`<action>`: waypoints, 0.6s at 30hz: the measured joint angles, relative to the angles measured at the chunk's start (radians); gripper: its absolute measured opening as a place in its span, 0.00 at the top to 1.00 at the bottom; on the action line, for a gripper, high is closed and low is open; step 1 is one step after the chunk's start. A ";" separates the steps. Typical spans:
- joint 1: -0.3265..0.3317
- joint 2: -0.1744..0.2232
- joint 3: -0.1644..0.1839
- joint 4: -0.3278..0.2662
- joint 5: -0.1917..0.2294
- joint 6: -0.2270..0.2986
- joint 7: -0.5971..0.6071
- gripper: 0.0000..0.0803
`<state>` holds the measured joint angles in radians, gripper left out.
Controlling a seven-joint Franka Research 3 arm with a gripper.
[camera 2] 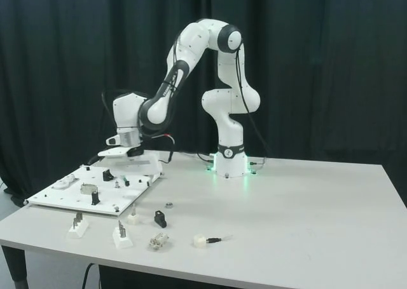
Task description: Pick bolt 4.
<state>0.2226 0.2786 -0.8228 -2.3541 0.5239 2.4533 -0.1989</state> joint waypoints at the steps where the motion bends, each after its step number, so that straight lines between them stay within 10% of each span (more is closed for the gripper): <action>1: 0.008 -0.005 0.000 -0.010 0.000 0.008 0.006 0.00; 18: 0.147 -0.041 0.000 -0.104 0.000 0.120 0.161 0.00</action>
<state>0.3695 0.2374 -0.8227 -2.4583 0.5240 2.5729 -0.0380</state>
